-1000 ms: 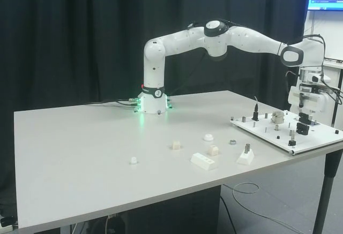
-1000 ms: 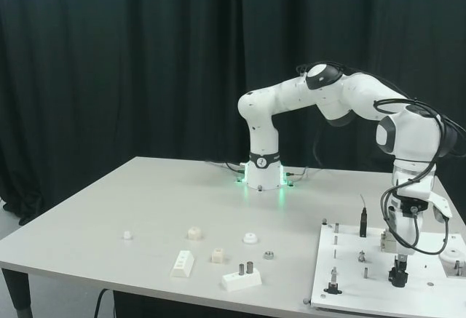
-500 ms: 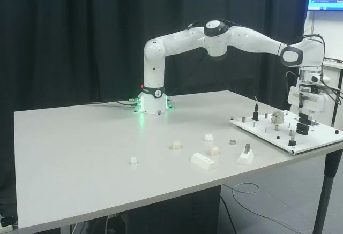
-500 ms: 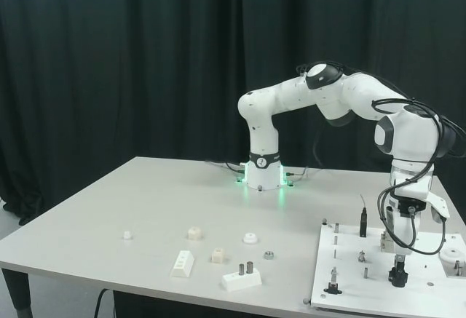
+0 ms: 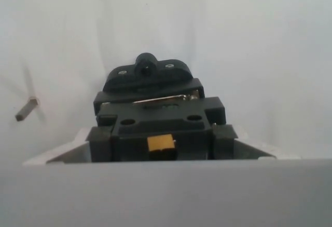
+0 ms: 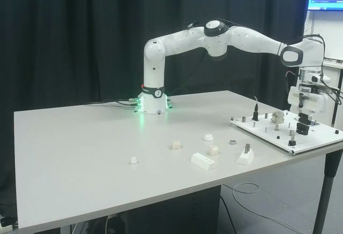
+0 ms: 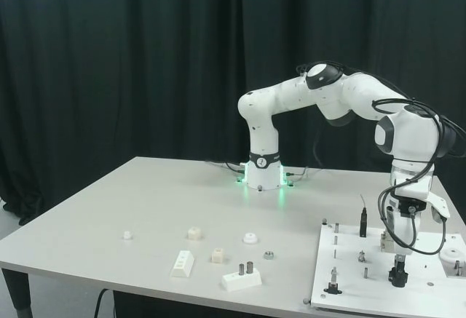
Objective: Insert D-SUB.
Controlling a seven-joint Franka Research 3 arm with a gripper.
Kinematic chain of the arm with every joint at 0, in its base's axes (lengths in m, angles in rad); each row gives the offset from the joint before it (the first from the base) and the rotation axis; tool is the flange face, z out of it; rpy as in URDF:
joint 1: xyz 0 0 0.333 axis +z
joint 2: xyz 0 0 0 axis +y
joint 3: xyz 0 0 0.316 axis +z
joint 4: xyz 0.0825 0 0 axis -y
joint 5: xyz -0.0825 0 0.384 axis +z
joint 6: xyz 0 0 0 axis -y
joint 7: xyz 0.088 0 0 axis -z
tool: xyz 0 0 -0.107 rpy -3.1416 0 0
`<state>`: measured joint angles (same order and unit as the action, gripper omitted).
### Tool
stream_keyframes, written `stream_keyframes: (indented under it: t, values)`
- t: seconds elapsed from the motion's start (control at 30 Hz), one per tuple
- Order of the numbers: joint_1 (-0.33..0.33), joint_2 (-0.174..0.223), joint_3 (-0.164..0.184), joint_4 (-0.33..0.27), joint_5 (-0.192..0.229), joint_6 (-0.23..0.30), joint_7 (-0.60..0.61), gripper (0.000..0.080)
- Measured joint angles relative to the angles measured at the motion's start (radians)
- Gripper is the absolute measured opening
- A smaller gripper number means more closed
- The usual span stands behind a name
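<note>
The white robot arm's gripper [image 7: 398, 263] pinches a black D-SUB connector [image 5: 155, 114] over the white assembly board [image 7: 364, 289] — at the grey table's [image 6: 86, 143] right end. Small white blocks [image 6: 203, 161] lie well apart, mid-table.

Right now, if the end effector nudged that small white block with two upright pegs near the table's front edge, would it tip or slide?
The white peg block would probably slide: its base looks wider than tall and lies flat on the grey table. It looks small, so likely light. A push high on the pegs might rock it.
</note>
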<state>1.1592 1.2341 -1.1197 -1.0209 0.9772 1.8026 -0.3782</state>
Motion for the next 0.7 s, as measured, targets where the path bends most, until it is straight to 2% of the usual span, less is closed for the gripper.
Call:
stream_keyframes:
  t: [0.7]
  values:
    - [0.002,-0.003,-0.001,-0.009,-0.002,-0.001,0.0,0.0385]
